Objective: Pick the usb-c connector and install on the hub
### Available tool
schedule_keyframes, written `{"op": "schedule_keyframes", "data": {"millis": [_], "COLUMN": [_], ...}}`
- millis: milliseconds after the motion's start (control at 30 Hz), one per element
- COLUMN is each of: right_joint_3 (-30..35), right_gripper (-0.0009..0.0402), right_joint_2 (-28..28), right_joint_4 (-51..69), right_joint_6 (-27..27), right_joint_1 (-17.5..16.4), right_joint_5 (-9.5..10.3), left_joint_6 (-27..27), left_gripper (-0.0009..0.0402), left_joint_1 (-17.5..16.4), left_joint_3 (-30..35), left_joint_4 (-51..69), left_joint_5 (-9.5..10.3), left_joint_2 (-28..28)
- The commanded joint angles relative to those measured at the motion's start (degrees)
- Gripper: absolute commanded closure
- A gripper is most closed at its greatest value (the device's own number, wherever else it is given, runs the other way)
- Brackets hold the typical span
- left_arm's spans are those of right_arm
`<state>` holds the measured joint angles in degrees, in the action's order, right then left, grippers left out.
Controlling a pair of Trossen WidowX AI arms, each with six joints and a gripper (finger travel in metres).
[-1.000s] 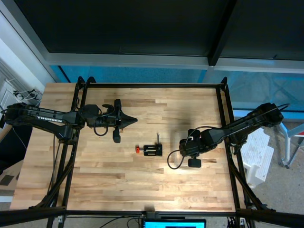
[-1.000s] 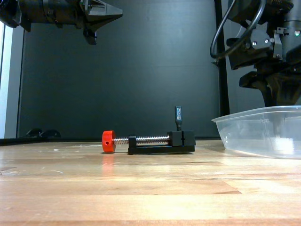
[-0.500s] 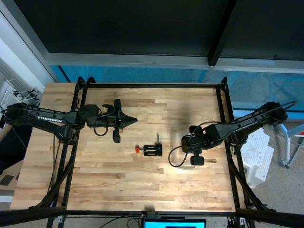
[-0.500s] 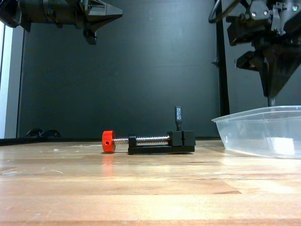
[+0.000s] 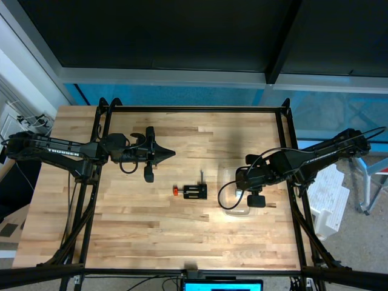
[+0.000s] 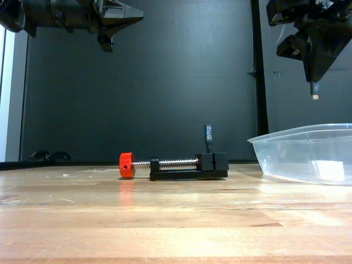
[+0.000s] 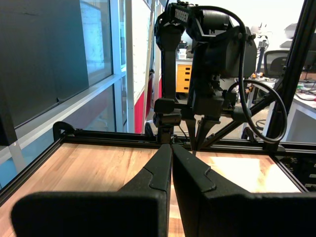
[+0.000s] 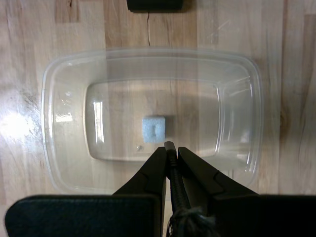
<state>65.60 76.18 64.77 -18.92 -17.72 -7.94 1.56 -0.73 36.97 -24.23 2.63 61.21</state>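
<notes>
This looks like a robotics lab: a butcher-block tabletop [image 5: 151, 230] boxed in by a black metal frame [image 5: 194, 110], with a left arm [image 5: 54, 150] and a right arm [image 5: 327, 148] reaching in from its edges. The left tool [image 5: 173, 154] hangs closed above the far left; the right tool [image 6: 313, 82] hangs over the right side, pinched on a tiny connector [image 6: 314, 93]. Beyond the frame stand tall windows [image 7: 98, 39], an orange drawer cabinet [image 7: 183, 79] and an office chair [image 7: 276, 61]. A monitor [image 5: 222, 285] glows at the near edge.

Free gap, hub [image 6: 184, 163] to tray [image 6: 291, 157]; left claw [image 6: 139, 14], right claw [image 6: 313, 80] aloft
</notes>
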Motion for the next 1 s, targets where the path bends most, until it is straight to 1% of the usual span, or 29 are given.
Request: {"op": "schedule_keyframes", "data": {"millis": [33,533,1000], "right_joint_3": [0.61,0.57,4.85], "right_gripper": [0.0393,0.0393,0.0393], "right_joint_2": [0.02,0.55,7.37], "right_joint_4": [-0.15,-1.88,-6.40], "right_joint_6": [-0.02,-0.09,1.42], "right_joint_1": [0.02,0.90,3.65], "right_joint_5": [-0.04,-0.04,0.00], "left_joint_6": [-0.02,-0.02,-0.02], "left_gripper": [0.0393,0.0393,0.0393], "left_joint_1": [-0.02,-0.02,0.00], "left_joint_3": [0.00,0.00,0.00], "left_joint_4": [0.00,0.00,0.00], "left_joint_5": [-0.02,-0.02,-0.02], "left_joint_2": [0.00,0.00,0.00]}}
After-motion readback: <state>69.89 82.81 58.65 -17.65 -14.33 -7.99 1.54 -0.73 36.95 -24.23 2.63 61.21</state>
